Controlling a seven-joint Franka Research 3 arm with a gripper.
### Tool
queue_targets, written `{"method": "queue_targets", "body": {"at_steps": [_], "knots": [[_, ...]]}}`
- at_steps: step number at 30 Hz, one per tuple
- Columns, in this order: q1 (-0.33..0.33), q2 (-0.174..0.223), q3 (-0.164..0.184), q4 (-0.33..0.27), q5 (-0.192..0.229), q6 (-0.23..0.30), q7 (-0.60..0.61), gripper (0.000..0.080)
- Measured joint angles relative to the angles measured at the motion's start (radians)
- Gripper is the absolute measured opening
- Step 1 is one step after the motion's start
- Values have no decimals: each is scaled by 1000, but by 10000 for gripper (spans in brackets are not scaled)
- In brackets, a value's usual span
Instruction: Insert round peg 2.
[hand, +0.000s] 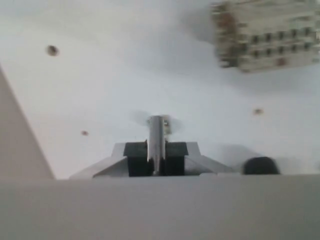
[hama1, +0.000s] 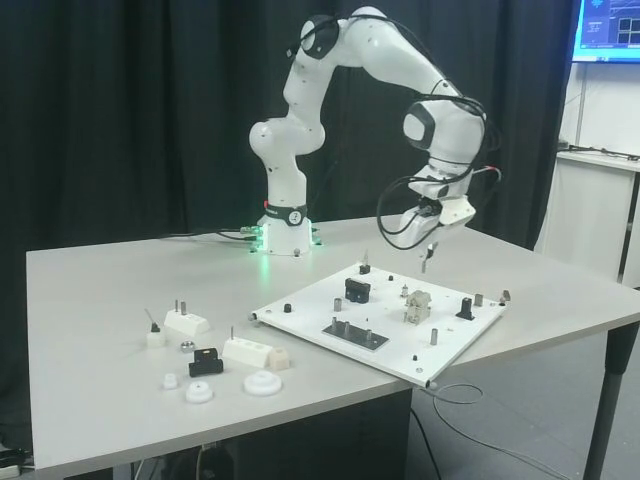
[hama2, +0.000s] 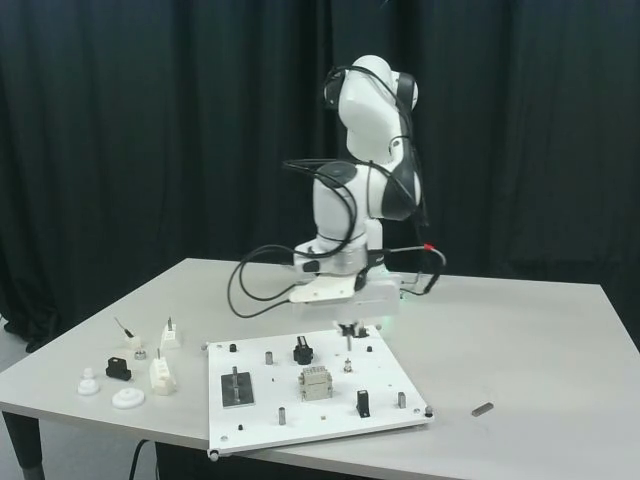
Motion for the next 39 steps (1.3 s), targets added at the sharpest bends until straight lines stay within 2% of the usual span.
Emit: {"method": "queue_targets", "body": {"at_steps": [6, 19, 39], "knots": [[34, 0, 17, -16, -2, 18, 69, 68], [87, 0, 42, -80, -38, 120, 158, 68], [100, 13, 63, -139, -46, 254, 195, 68]]}}
